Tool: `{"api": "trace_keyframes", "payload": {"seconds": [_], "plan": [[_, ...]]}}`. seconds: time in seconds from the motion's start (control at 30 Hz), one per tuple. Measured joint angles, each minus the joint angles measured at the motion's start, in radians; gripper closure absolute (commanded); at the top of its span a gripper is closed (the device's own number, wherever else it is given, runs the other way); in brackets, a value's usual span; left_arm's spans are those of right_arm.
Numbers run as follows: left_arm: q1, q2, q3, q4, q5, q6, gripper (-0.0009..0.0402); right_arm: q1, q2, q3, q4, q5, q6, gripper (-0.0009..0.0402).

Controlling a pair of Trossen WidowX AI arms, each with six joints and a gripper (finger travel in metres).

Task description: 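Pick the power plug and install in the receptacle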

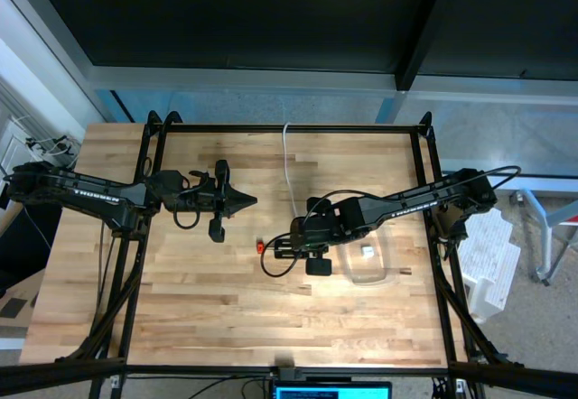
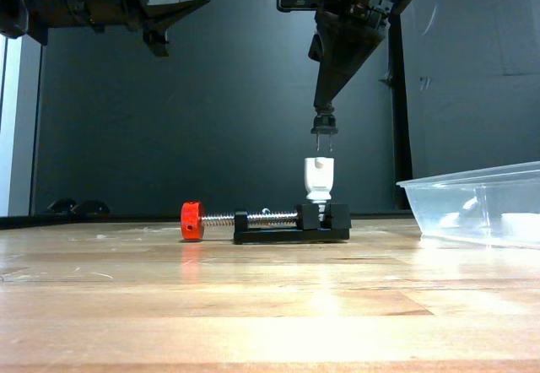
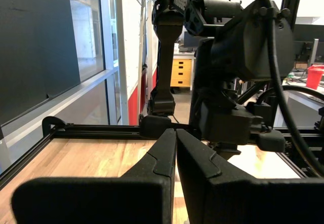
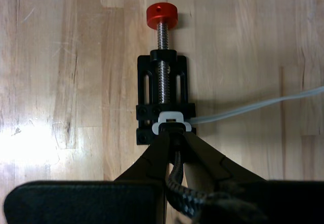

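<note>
Insertion step, pick is done. The right gripper [image 2: 324, 110] points straight down, its fingers clenched on the power plug [image 2: 324, 125]. The prongs face down, just above the receptacle [image 2: 319, 177] and not touching it. The receptacle stands upright in the black vise [image 2: 291, 223] on the counter [image 2: 253, 305], with the orange knob [image 2: 192, 221] sticking out to the side and the white cord [image 4: 263, 105] trailing away. In the low view the plug looks about centred over the socket face, maybe a hair to the right. The wrist view puts the fingers right over the face, but the slots are hidden, so I can't confirm prong-to-slot line-up. The next move should be a slow straight descent with the plug kept vertical and only a small lateral trim; any tilt risks jamming the prongs on the face. The left gripper [image 3: 176, 143] hangs high over the left side, well apart, fingers clenched on nothing. The clear tray [image 2: 439, 189] sits to the right, not involved.
</note>
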Motion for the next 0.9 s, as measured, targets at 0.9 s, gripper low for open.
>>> {"api": "trace_keyframes", "payload": {"seconds": [0.9], "plan": [[0.000,0.000,0.000,0.000,0.000,0.000,0.0393,-0.001,0.019,-0.002,0.021,0.017,-0.042,0.0393]]}}
